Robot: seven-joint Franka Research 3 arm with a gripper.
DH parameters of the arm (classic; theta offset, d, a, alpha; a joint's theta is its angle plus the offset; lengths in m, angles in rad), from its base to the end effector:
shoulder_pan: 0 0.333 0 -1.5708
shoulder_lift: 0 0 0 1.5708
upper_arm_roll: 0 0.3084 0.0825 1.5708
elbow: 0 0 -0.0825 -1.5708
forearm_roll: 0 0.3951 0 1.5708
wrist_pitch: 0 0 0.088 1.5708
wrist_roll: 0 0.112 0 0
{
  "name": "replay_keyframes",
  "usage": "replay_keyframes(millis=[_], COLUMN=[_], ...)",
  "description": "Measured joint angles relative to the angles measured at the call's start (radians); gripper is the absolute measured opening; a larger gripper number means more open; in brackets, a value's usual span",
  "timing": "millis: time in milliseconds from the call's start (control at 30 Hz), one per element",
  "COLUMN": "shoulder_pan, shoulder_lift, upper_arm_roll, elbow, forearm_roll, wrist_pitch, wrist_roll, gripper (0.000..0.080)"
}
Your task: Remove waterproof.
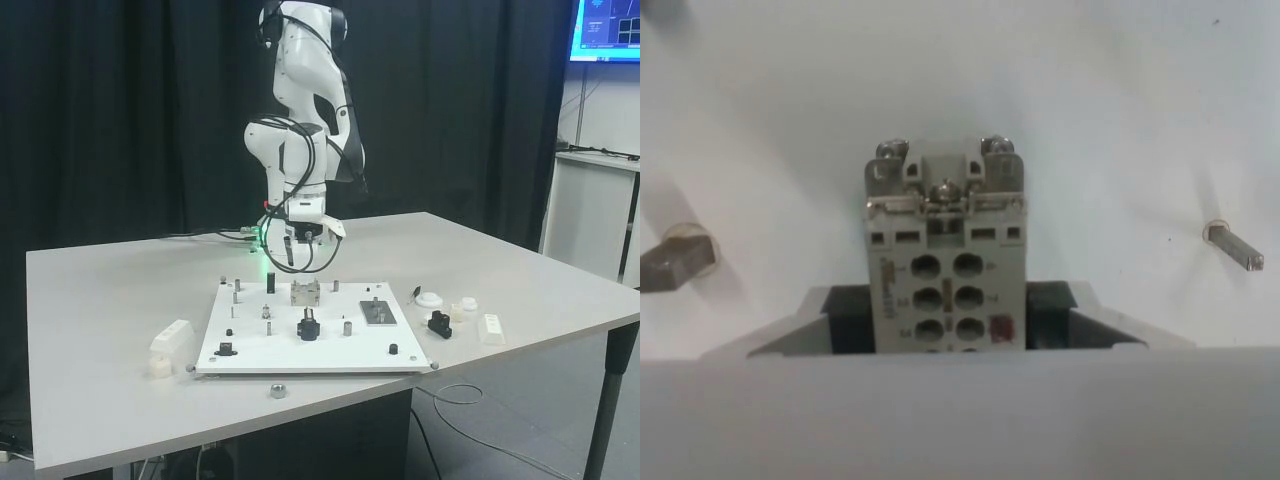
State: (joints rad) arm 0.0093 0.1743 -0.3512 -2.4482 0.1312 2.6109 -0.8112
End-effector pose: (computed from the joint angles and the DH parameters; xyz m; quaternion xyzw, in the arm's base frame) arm 0.4594 -0.1712 0.2127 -0.9837 -0.1795 -0.0028 0.0022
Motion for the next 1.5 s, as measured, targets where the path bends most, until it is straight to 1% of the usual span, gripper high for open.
replay_keyframes(millis=[1033,1500], shoulder_pan=[0.000,0.000], shoulder_lift=[0.000,-0.003], upper_arm_roll=[-0.001,-0.003], elbow=[0.007,0.016], forearm_roll=[0.000,0.000], wrist_pitch=[-0.014,-0.034], wrist_roll=[-0.002,-0.002], gripper=[0.0311,0.0311])
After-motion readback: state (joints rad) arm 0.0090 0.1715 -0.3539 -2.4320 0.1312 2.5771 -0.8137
